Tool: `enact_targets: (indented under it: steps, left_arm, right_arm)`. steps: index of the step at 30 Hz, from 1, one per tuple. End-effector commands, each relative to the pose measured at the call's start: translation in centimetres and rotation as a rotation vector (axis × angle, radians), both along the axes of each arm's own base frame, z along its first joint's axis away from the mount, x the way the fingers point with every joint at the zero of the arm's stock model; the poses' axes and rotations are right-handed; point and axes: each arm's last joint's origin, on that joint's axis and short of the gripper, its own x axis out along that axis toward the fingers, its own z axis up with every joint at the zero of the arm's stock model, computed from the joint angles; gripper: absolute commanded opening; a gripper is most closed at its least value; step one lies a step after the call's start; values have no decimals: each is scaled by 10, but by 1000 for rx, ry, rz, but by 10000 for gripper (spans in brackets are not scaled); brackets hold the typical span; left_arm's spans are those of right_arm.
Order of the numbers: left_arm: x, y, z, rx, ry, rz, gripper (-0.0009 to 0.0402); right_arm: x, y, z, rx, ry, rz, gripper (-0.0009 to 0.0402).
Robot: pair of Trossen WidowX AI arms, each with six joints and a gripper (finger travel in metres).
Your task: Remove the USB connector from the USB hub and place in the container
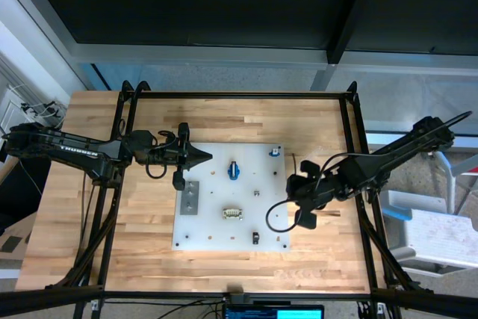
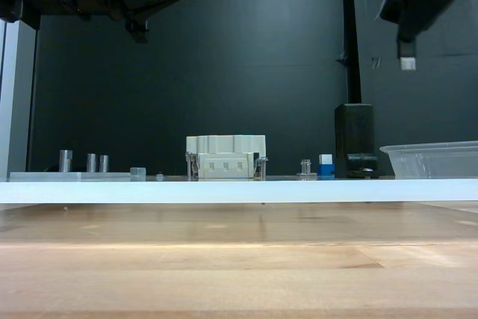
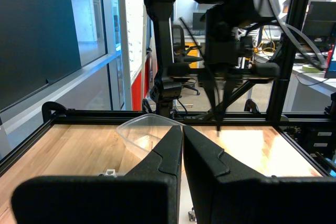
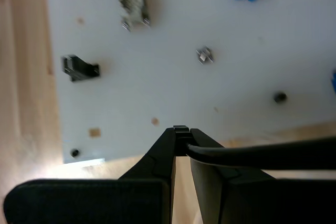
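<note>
Two grippers hover above the white board (image 1: 216, 225): right gripper (image 4: 181, 139), by its right edge, pinching the USB connector (image 2: 407, 61); left gripper (image 1: 203, 157), over its far-left corner, closed and empty.

high view: set above the near edge of the table (image 1: 112, 222), facing down and away, far enough to take in the whole white board (image 1: 216, 211), with the left gripper (image 1: 203, 157) over its far left corner and the right gripper (image 1: 306, 218) just off its right edge.
low view: at table-top height by the near edge, facing level, close to the board's front.
left wrist view: along the closed left gripper, level across the table toward the container (image 3: 144, 129) and the right arm (image 3: 226, 19), sharing the container with the low view.
right wrist view: straight down along the right gripper, clamped on the usb connector (image 4: 247, 155), close over the board's edge, sharing the board with the high view.
</note>
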Motion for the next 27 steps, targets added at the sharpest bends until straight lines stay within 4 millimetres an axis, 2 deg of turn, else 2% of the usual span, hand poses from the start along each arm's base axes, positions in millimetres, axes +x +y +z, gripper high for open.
enact_targets:
  steps: [1, 27]
  left_arm:
    - [0, 0, 0, 0, 0, 0, 1]
    - [0, 0, 0, 0, 0, 0, 1]
  right_arm:
    - [-10, -8, -1, 0, 12, -24, 0]
    - [-75, -49, -18, 59, 86, -261, 0]
